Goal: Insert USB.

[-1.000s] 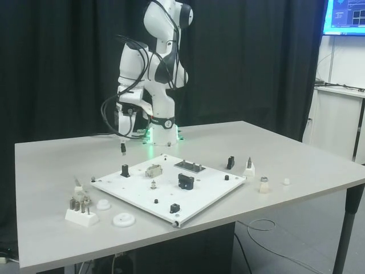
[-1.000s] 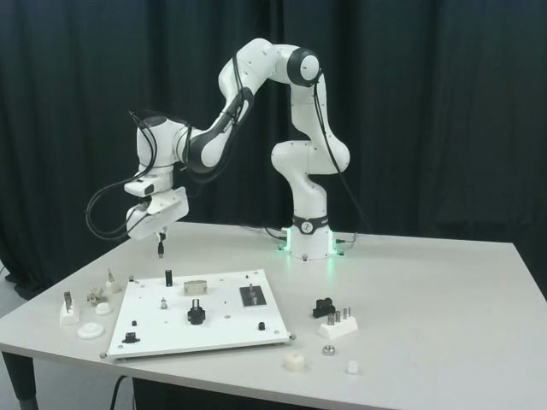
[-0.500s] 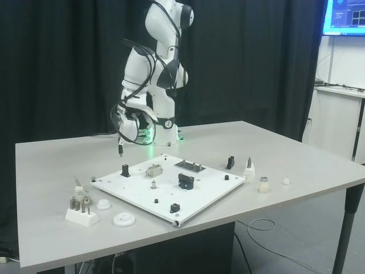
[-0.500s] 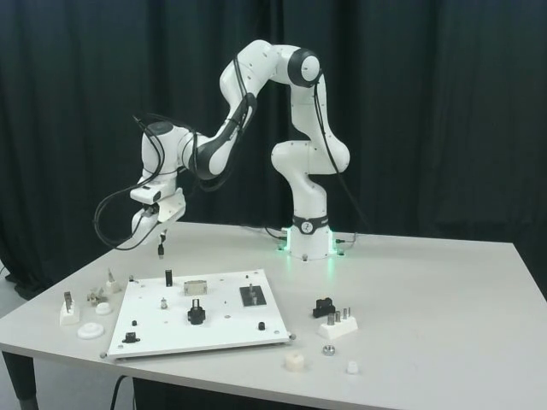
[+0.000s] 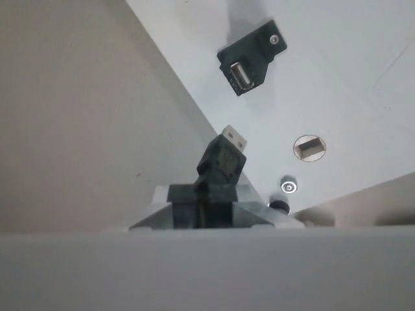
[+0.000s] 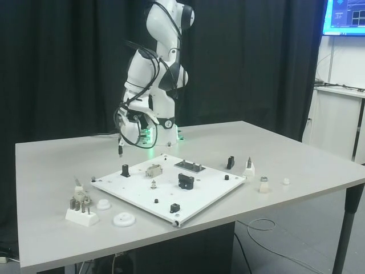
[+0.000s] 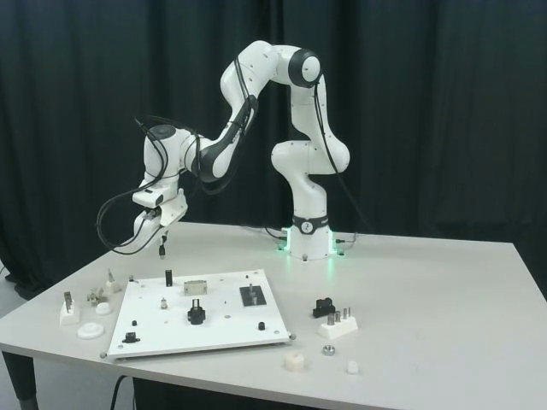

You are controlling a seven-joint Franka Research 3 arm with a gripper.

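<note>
My gripper (image 5: 204,197) is shut on a black USB plug (image 5: 222,161), whose metal tip points out toward the white board (image 5: 337,65). The black USB socket block (image 5: 249,58) is fixed to that board a short way ahead of the tip, its opening facing the plug. In the room views the plug (image 6: 120,150) (image 7: 161,249) hangs in the air above the grey table, just off the board's edge. It is above and behind the upright socket block (image 6: 125,170) (image 7: 168,277). The gripper (image 6: 121,145) (image 7: 161,239) is tilted.
The board (image 6: 199,194) also carries a grey connector block (image 6: 153,170), a black part (image 6: 186,181) and small pegs. Beside it on the table stand a white holder with pegs (image 6: 80,210), white gear wheels (image 6: 122,218) and small white parts (image 6: 264,184). A slotted round hole (image 5: 309,148) lies near the plug.
The wrist and forearm have swung and tilted around the plug. The plug's tip has stayed almost in place above the table beside the board.
</note>
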